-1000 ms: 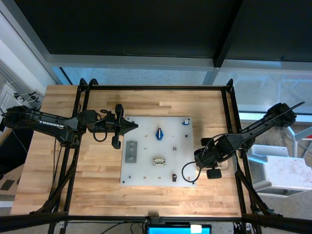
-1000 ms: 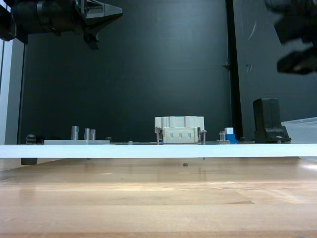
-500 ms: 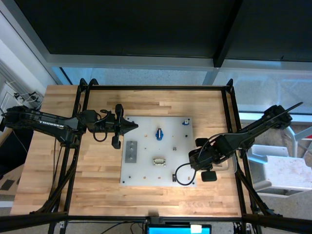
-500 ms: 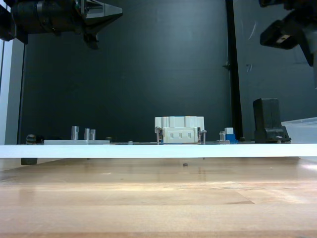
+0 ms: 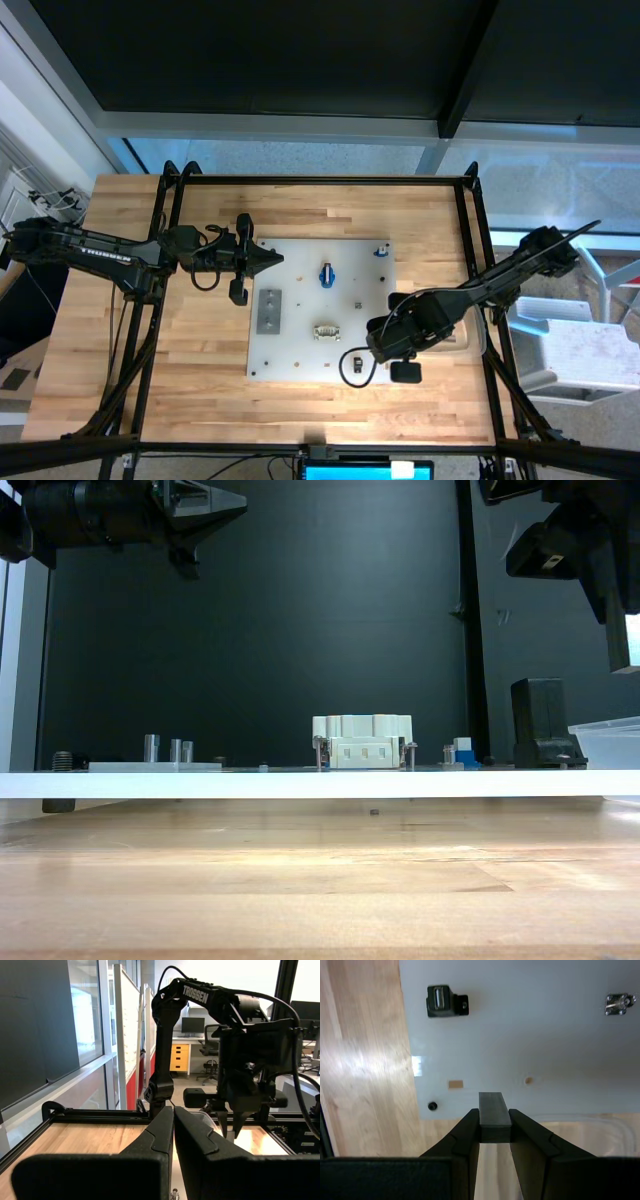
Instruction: Pick the 16mm bar and place in it's hole on the taskboard
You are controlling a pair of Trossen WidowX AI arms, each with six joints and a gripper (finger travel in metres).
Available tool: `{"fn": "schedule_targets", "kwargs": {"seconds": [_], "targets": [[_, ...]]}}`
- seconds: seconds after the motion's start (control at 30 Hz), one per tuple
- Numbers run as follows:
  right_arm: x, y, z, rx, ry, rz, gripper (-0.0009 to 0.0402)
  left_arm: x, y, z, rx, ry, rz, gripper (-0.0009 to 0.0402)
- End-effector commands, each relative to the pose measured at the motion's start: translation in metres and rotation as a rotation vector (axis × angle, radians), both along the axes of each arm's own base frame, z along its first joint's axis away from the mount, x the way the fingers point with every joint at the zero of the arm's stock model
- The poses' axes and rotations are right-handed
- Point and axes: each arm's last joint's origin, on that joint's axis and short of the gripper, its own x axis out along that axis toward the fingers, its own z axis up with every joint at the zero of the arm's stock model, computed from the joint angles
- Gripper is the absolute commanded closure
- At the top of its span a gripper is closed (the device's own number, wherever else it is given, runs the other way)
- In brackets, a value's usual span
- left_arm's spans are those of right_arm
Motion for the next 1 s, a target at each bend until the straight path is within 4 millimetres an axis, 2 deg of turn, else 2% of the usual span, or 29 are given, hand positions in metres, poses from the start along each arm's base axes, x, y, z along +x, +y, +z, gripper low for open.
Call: {"fn": "schedule_targets", "kwargs": {"seconds": [0.03,0.33,1.0], "targets": [[0.004,0.003,-0.004,0.006,0.017,-0.067,0.0393,0.000,0.000,0.000,0.000,0.000,0.000,0.0393],[0.003,0.016,-0.011,0.024,0.051,-0.202,0.0393,0.000,0.000,0.000,0.000,0.000,0.000,0.0393],[0.000,0.024,-0.012,0.043,0.036,-0.286,0.0393,0.000,0.000,0.000,0.000,0.000,0.000,0.0393]]}}
